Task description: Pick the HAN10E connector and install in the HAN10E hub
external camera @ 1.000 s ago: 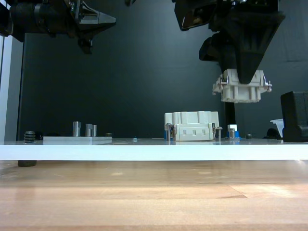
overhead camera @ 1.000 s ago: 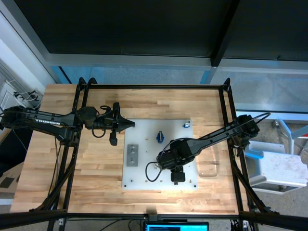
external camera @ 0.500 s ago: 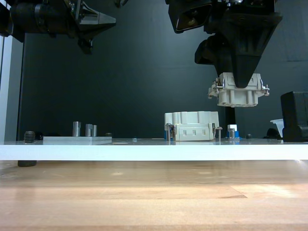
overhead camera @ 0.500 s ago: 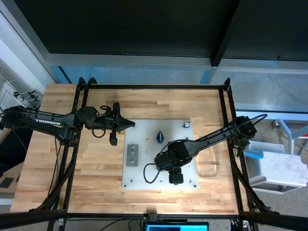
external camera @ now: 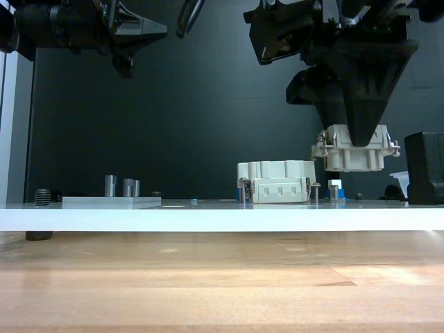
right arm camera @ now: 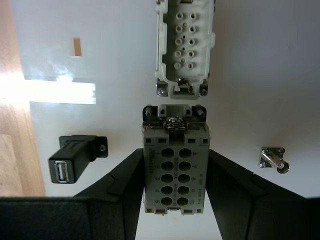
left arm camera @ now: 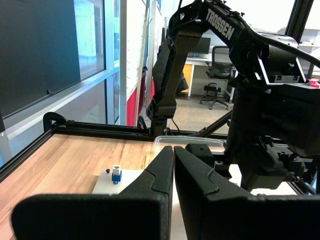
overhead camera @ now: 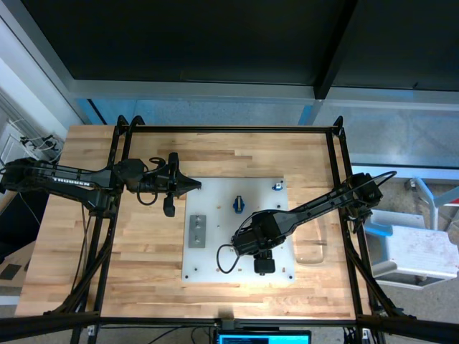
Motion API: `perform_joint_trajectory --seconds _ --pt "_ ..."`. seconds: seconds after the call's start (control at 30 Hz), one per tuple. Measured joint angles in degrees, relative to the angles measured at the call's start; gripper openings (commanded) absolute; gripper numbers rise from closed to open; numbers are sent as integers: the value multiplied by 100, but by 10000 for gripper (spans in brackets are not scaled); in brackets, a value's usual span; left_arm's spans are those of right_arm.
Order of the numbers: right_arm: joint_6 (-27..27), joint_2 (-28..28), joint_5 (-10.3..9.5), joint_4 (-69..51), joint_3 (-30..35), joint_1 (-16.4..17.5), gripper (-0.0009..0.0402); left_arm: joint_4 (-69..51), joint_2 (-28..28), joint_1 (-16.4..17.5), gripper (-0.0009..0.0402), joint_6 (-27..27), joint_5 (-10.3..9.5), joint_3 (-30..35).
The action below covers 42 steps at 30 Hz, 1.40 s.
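From above, my right arm hides both the HAN10E connector (right arm camera: 175, 165) and the HAN10E hub (external camera: 276, 182). My right jaws grip the connector clear above the white board (external camera: 208, 218), seemingly just short of the hub and lower than half a second ago. My left jaws sit closed, high over the left side of the desk (overhead camera: 143, 272).

One HAN10E connector (right arm camera: 175, 172), one HAN10E hub (right arm camera: 185, 47), two hands (left arm camera: 173, 151) (right arm camera: 175, 152)

Cream plastic HAN10E connector (right arm camera: 175, 172), matt black right claw (right arm camera: 175, 159), smooth white board (overhead camera: 202, 266), grained wooden table (overhead camera: 143, 276)
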Motion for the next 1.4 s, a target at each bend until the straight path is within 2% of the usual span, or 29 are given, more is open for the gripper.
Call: perform_joint_trajectory --seconds 0.33,1.4 --pt "-68 -11 0 284 -299 0 4 0 0 0 0 0 0 0" --pt "-236 87 -9 699 -621 -37 4 2 0 0 0 0 2 2"
